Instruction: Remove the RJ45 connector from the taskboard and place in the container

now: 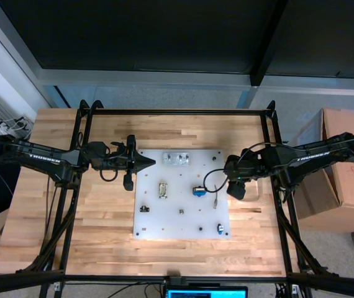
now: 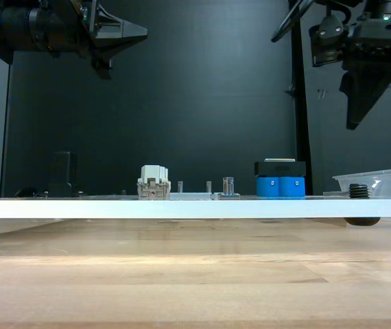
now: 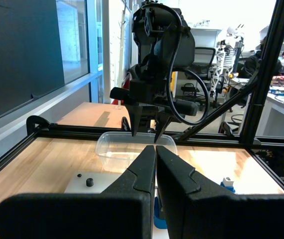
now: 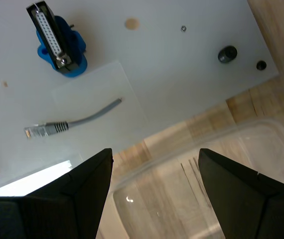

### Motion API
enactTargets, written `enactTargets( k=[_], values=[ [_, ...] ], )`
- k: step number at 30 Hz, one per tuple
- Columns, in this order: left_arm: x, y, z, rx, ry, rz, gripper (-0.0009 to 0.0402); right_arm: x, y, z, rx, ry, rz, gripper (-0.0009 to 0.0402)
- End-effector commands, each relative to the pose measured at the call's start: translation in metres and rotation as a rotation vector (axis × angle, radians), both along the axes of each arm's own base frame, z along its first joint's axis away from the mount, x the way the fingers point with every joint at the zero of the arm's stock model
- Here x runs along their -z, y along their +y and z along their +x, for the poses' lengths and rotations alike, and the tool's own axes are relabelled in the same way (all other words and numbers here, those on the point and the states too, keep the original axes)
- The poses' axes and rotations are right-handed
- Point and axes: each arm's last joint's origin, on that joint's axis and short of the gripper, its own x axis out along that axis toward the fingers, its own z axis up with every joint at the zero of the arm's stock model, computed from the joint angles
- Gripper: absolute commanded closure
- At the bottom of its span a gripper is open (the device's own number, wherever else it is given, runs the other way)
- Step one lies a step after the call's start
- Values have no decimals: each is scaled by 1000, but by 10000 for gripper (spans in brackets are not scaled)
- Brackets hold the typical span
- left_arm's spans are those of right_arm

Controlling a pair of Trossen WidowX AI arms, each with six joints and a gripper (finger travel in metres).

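One RJ45 connector (image 4: 45,129) loose on taskboard (image 4: 182,74), one container (image 4: 261,144) right; left tool (image 3: 155,147) clenched empty over left edge, right tool (image 4: 155,152) released above container rim.

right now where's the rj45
High view: RJ45 connector lies free on the board's right side by the blue connector. Open right hand above the container, shut left hand over board's left edge.

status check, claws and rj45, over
Left claw shut, high over board's left edge. Right claw open, over container's edge. RJ45 connector lying free on board, unobstructed.
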Motion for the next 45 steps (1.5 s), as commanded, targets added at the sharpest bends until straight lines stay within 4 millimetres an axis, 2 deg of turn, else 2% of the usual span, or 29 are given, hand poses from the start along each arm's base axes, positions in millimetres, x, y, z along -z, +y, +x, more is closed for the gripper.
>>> enactTargets(
  k=[1,13,20,26,31,35,40,45],
  values=[
    [0,0,0,0,-1,0,393,0,0,0,1,-2,1,155],
    [0,0,0,0,-1,0,393,0,4,1,-6,-11,6,155],
    [0,0,0,0,-1,0,393,3,19,6,-93,13,10,155],
    [0,0,0,0,-1,0,393,7,39,20,-475,78,-57,155],
    [0,0,0,1,-1,0,393,15,48,34,-850,129,-180,156],
    [0,0,0,0,-1,0,393,24,54,45,-1086,172,-231,164],
    [0,0,0,0,-1,0,393,29,64,61,-1283,162,-164,181],
    [0,0,0,0,-1,0,393,35,69,73,-1365,183,-169,199]
  ],
)
